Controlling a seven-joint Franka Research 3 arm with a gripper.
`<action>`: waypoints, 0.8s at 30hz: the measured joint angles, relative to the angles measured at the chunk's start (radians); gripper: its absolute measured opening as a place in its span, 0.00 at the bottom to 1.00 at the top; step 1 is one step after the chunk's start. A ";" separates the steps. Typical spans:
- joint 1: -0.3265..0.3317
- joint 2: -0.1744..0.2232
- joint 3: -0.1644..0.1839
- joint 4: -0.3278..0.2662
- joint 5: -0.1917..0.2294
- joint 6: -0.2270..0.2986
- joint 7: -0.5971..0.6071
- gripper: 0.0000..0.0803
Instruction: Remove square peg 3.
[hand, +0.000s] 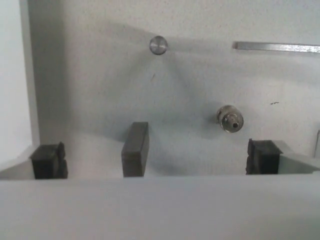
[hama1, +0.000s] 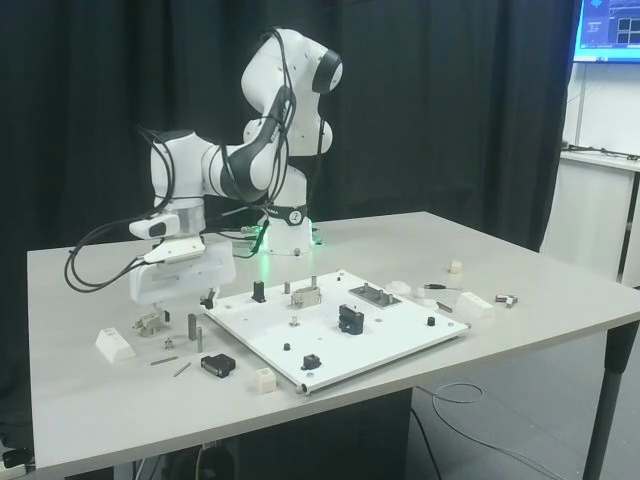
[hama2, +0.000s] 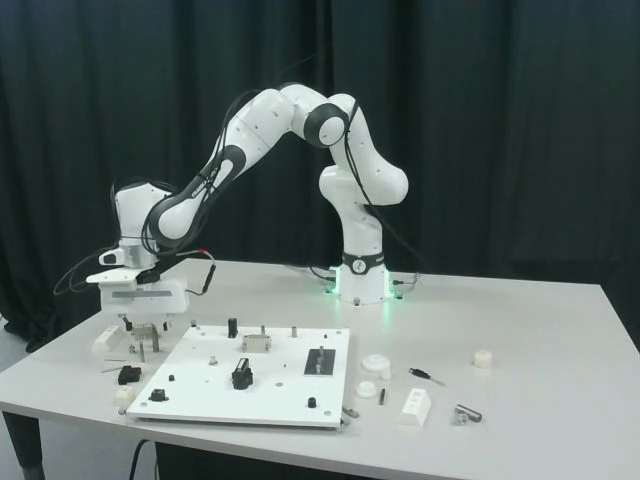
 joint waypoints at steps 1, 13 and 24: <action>0.000 0.000 0.000 0.001 0.000 -0.001 0.000 1.00; 0.000 0.000 -0.002 0.015 -0.001 -0.015 0.000 1.00; 0.000 0.000 -0.006 0.031 -0.001 -0.034 0.001 1.00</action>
